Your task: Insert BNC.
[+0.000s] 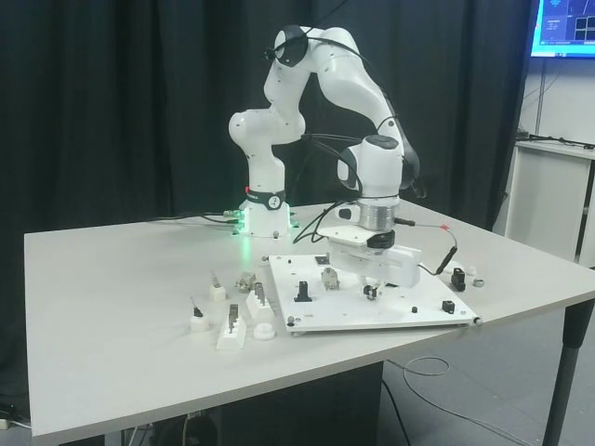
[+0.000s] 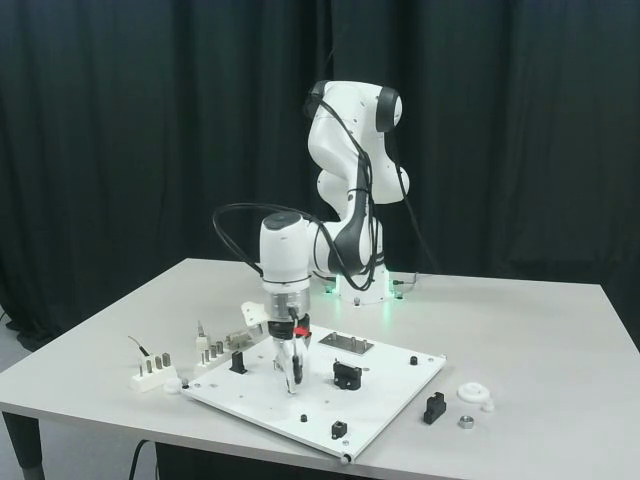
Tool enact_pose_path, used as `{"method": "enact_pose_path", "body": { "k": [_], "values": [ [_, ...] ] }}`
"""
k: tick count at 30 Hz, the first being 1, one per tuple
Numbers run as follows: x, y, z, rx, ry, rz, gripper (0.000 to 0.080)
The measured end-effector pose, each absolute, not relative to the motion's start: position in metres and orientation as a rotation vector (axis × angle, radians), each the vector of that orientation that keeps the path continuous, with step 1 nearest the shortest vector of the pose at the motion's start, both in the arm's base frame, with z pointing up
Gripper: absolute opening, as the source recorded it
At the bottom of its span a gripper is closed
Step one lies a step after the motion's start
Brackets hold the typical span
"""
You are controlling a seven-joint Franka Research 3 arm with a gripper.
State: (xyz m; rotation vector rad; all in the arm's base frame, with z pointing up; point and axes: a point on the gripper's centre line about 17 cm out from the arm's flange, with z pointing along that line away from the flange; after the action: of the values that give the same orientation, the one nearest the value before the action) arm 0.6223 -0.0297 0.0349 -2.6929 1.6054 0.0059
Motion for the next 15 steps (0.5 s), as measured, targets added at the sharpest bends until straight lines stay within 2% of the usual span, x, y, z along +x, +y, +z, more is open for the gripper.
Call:
{"method": "enact_pose_path", "body": {
  "k": [15],
  "values": [
    [0.6224, -0.0299, 0.0347, -2.499, 1.9, 0.006, 0.0121]
  ]
}}
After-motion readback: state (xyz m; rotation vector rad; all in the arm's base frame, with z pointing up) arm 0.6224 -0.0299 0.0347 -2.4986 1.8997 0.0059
